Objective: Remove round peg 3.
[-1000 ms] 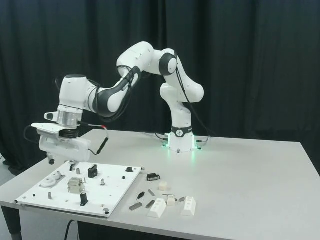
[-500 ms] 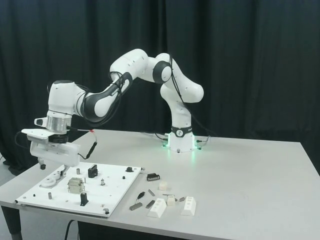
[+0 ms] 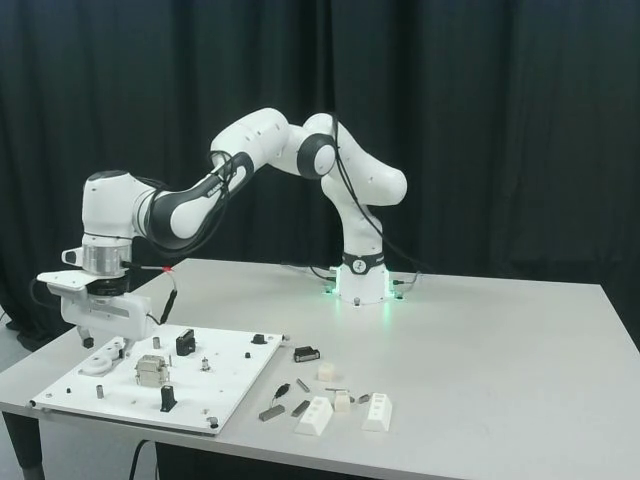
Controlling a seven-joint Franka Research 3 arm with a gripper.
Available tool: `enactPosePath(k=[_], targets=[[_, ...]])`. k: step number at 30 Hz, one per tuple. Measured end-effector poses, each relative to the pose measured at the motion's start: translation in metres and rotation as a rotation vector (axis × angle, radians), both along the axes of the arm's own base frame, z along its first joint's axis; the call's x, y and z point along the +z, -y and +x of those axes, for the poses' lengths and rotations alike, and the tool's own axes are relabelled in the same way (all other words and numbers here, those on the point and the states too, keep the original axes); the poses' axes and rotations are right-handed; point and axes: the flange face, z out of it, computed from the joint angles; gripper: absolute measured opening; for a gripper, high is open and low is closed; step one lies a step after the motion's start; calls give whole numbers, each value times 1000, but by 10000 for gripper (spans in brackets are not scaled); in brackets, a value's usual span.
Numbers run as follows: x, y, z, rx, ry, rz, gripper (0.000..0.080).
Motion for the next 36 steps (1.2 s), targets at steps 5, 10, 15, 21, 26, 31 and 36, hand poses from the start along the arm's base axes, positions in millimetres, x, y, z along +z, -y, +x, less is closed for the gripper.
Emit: enactPosePath(k=[5,10,15,21,26,31,36], targets=[[-5,4,2,-7,-27,0,800],[-11,7,5,-4,-41,-9,800],[-18,10,8,4,-49,-20,800],[-27,12,10,38,-54,-25,800],[-33,14,10,45,-56,-22,800],[-38,16,10,60,-60,-23,800],[-43,18,9,59,-57,-12,800]])
